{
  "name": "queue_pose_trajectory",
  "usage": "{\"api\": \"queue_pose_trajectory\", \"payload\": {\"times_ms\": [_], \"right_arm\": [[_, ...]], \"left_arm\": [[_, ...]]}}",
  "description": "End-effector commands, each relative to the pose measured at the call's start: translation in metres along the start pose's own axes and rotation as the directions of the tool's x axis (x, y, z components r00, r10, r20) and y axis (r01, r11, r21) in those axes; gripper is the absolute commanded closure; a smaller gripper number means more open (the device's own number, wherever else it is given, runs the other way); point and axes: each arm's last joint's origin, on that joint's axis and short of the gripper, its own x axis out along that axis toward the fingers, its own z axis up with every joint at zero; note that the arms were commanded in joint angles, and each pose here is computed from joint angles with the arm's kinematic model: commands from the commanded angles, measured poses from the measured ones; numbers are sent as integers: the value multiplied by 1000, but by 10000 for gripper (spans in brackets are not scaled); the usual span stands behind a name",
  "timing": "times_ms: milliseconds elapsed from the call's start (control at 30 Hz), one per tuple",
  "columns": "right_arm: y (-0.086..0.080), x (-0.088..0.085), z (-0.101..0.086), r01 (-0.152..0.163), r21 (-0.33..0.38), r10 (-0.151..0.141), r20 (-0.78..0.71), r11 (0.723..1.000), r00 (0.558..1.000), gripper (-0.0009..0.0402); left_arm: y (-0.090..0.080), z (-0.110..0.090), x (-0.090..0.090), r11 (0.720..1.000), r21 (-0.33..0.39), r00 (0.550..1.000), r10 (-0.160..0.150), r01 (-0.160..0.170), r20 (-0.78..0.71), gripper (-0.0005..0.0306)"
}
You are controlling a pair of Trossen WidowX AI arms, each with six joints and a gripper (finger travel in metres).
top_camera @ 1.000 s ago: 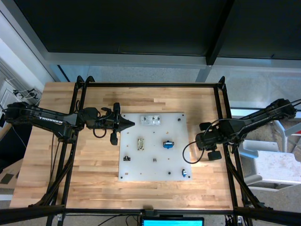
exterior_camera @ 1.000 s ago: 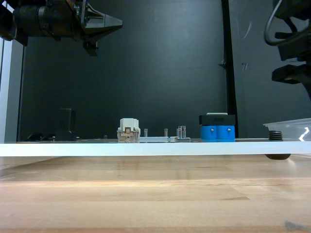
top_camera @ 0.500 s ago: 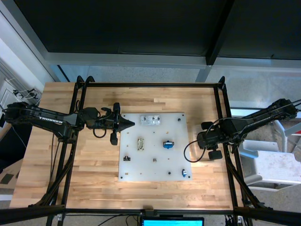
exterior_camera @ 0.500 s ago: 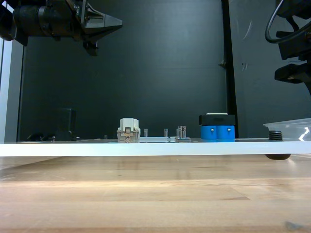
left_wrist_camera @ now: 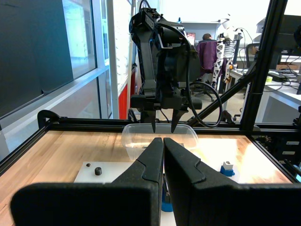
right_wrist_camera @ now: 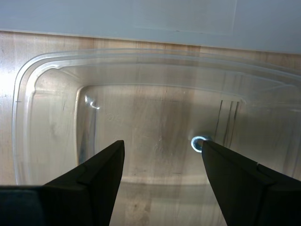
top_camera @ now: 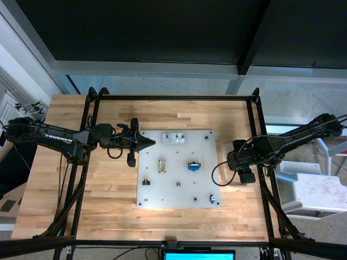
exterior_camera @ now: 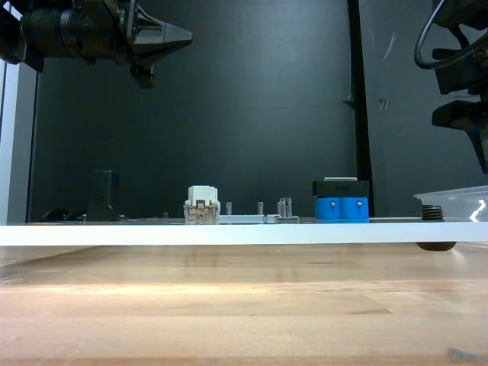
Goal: Unfasten the M12 fastener and place in the container
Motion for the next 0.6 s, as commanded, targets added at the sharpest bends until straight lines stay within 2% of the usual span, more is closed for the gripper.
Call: {"api": "queue_pose_trajectory", "payload": {"times_ms": [33, 600], "right_arm": [[0, 0, 0, 0, 0, 0, 2, 1000, 1000, 149], [0, 0, 0, 1, 7, -1, 0, 1000, 1000, 150]], "left_arm": [[0, 0, 0, 1000, 0, 1000, 0, 0, 0, 300], [0, 0, 0, 1000, 0, 1000, 0, 0, 0, 300]]}}
